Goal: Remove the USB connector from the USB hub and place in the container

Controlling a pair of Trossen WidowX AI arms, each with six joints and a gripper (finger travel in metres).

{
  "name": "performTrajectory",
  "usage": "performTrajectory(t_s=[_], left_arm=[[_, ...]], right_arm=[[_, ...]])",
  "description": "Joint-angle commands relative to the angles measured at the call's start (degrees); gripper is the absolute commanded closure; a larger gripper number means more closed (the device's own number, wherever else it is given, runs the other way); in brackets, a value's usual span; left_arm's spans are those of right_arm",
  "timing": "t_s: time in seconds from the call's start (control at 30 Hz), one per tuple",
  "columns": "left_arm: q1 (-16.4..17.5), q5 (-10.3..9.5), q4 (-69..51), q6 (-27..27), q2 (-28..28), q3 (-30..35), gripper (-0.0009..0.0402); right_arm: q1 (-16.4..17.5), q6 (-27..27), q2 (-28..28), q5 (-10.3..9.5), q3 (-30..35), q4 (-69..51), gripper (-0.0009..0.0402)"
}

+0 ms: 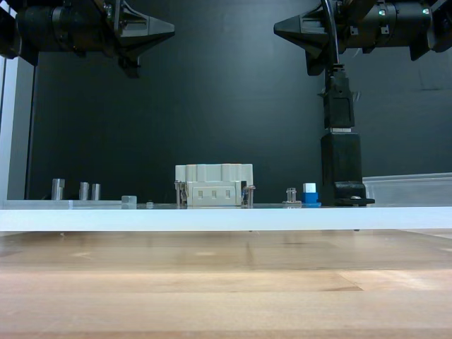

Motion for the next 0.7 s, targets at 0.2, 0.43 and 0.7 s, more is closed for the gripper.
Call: performTrajectory(t_s=[0.2, 0.43, 0.7], left_arm=[[0.02, 0.02, 0.00, 0.00, 0.00, 0.02, 0.0392], [0.02, 0.00, 0.00, 0.00, 0.00, 0.02, 0.0392], [0.02, 0.02, 0.00, 0.00, 0.00, 0.02, 0.0392]], right_arm=[[0.00, 1.55, 0.02, -0.09, 0.02, -1.16, 0.0393], [0.02, 2.69, 0.02, -0.07, 0.15, -1.18, 0.0393], [0.33, 7.78, 0.02, -0.11, 6.34, -13.66, 0.0393]])
